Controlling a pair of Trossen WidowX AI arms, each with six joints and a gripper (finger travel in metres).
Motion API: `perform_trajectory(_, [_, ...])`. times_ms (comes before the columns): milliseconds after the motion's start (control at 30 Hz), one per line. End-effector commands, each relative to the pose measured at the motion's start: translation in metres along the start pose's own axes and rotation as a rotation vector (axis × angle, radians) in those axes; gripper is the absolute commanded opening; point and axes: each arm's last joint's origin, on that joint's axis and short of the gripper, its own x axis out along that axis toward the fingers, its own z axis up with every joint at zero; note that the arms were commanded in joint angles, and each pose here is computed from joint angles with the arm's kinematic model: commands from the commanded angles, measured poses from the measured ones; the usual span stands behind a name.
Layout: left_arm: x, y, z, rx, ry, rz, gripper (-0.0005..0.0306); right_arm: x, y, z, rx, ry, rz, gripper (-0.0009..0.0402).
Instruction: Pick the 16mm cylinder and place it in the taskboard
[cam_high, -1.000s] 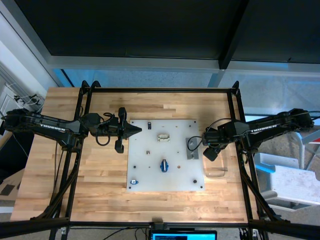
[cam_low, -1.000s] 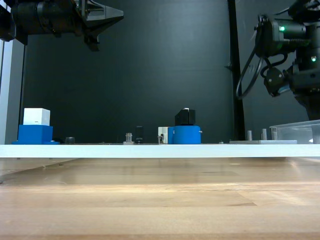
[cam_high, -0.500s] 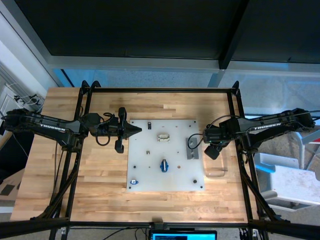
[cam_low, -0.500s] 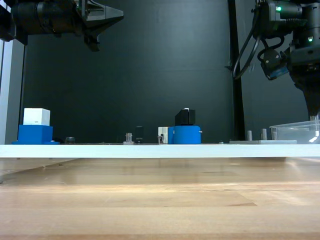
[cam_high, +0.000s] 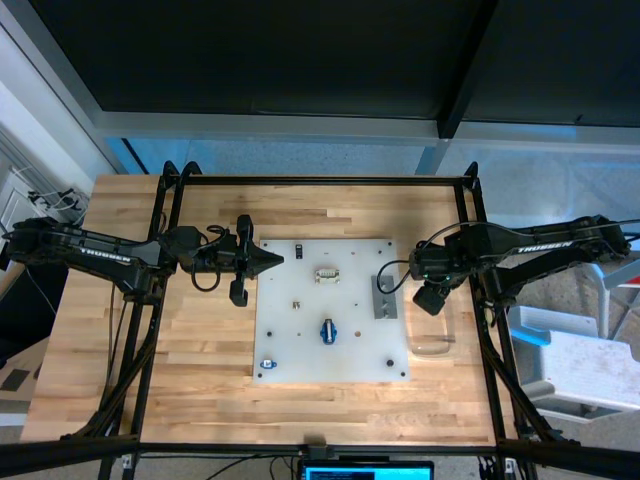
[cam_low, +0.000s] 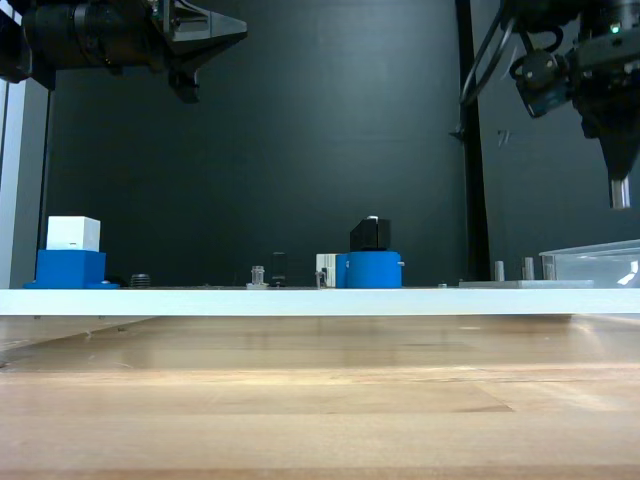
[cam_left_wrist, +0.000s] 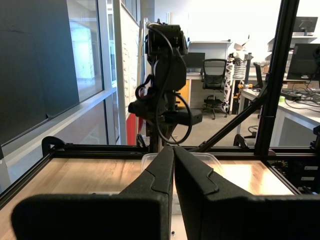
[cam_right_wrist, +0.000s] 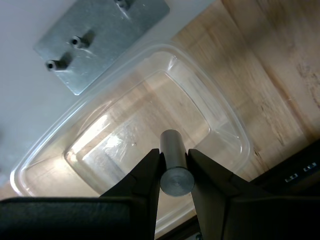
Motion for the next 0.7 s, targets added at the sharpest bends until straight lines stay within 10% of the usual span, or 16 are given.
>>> perform_trajectory(33, [0.0001, 0.0001, 0.0001, 0.0, 0.0, 0.0, 0.0, -0.007, 0.0002, 0.0004, -0.012, -0.002, 0.003, 0.0032])
perform_trajectory(400, [0.0001, 0.0001, 0.0001, 0.0, 0.0, 0.0, 0.0, -0.0083, 0.0005, 0.0003, -0.063, -0.002, 0.002, 0.0032])
perform_trajectory(700, [0.0001, 0.0, 0.0001, 0.0, 0.0, 0.0, 0.0, -0.0031, 0.0048, 0.0037, -0.263, 0.019, -0.011, 0.0032])
